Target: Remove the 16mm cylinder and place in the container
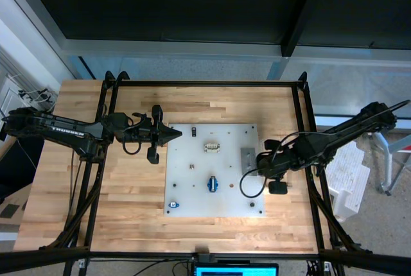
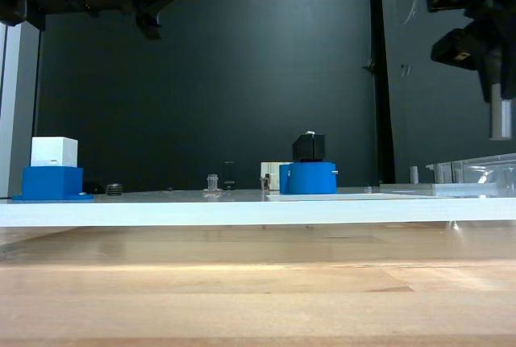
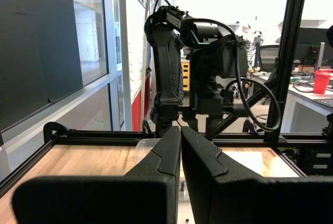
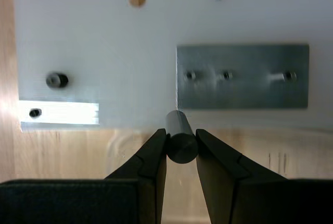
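My right gripper (image 4: 181,141) is shut on the 16mm cylinder (image 4: 180,136), a small grey round peg that stands out between the fingertips. It hangs above the white board's (image 1: 212,160) right edge, just off the grey block (image 4: 242,76), whose holes show. In the low view the cylinder (image 2: 500,119) points down over the container (image 2: 476,173), a clear tub on the wood beside the board; its faint rim (image 4: 120,136) lies beneath the fingers. My left gripper (image 1: 173,133) hovers shut and empty, high over the board's left edge.
A blue upright part (image 1: 212,183) stands mid-board, and a blue-and-white part (image 1: 172,205) sits at the front left corner. A white connector (image 1: 210,147) lies further back. The black frame rails (image 1: 302,135) border the table.
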You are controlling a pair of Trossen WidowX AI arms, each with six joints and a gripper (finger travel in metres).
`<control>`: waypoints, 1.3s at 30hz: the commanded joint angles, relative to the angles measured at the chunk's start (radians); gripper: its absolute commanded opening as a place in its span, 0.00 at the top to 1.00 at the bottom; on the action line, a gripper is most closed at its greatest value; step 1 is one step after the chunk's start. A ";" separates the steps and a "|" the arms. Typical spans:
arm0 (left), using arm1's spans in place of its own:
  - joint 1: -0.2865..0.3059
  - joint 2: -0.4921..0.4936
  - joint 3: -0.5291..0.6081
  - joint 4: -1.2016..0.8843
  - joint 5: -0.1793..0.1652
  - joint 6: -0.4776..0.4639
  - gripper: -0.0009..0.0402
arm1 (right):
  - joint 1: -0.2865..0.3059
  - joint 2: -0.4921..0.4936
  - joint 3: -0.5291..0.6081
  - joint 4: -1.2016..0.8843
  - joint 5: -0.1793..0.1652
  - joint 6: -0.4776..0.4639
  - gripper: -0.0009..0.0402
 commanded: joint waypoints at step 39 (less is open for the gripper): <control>0.000 0.000 0.000 0.000 0.000 0.000 0.98 | 0.000 -0.173 -0.171 -0.052 0.023 0.066 0.49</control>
